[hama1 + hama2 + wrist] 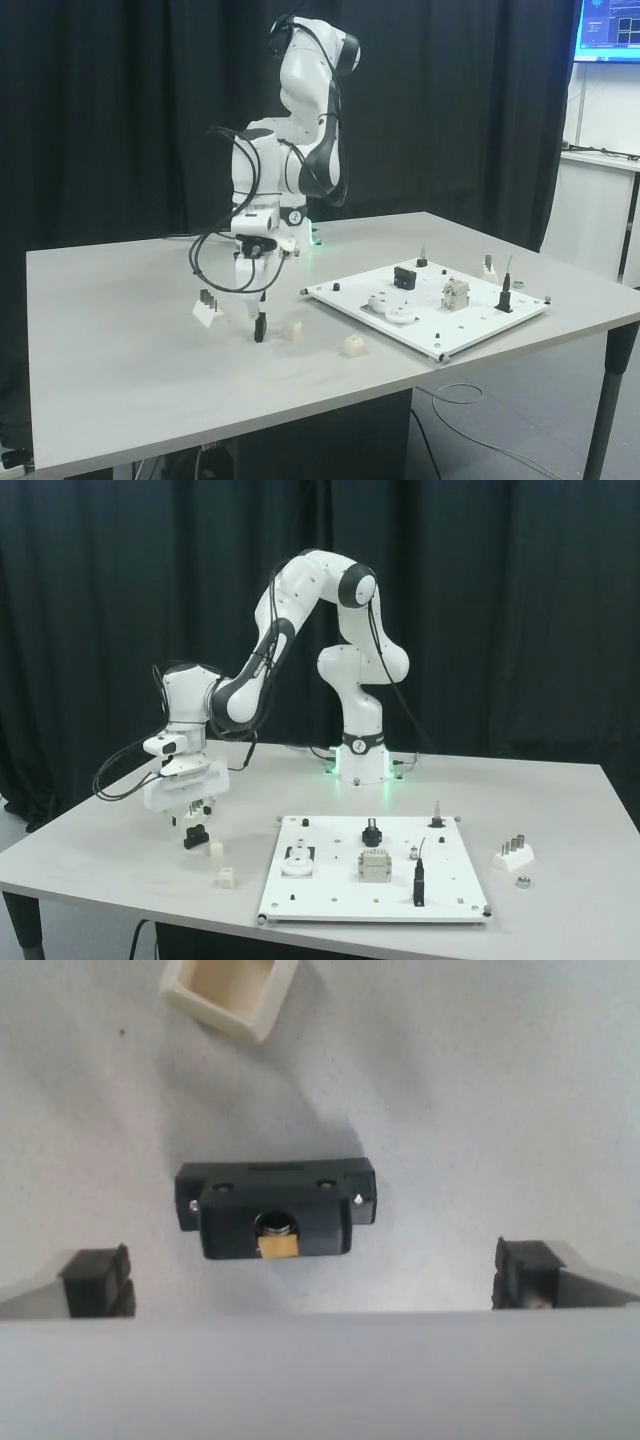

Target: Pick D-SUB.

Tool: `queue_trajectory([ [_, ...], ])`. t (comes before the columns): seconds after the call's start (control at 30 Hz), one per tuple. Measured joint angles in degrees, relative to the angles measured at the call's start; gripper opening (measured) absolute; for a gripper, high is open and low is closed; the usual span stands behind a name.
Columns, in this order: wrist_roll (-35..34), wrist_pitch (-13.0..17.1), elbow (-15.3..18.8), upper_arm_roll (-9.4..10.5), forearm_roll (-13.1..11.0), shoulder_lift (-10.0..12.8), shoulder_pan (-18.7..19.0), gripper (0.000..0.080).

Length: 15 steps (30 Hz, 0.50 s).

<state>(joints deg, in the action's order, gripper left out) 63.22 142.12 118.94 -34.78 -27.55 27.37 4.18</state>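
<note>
Black curtains behind, grey table [100, 870] in front of you, white arm [300, 600] bolted at the far side with a green light at its base. Your arm reaches down over the table's open area beside the white board [375, 868], which carries several small fittings. In the wrist view your gripper [310, 1278] has its fingers spread wide, one black fingertip [98, 1282] on each side, and nothing between them is gripped. The black connector [277, 1205] lies flat on the table just beyond the line between the tips, roughly centred between them, not touching either one. You can see a metal part in a notch on its near edge and small screws on its face. A white open box [230, 992] sits further out on the table, apart from the connector. In the second room view the connector [194, 834] is right below the gripper [193, 813], with two small white blocks [216, 849] nearby on the board side. On the far end of the table a small white holder [512, 854] with pins stands on its own.
</note>
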Motion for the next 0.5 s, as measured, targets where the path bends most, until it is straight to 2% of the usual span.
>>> queue_trajectory([
  [0.17,-3.5,-1.7,-0.1,-0.41,0.9,-1.7,0.2,0.0800],
  [0.5,-11.1,-5.3,-0.7,-0.92,4.4,-5.1,1.0,0.0800],
])
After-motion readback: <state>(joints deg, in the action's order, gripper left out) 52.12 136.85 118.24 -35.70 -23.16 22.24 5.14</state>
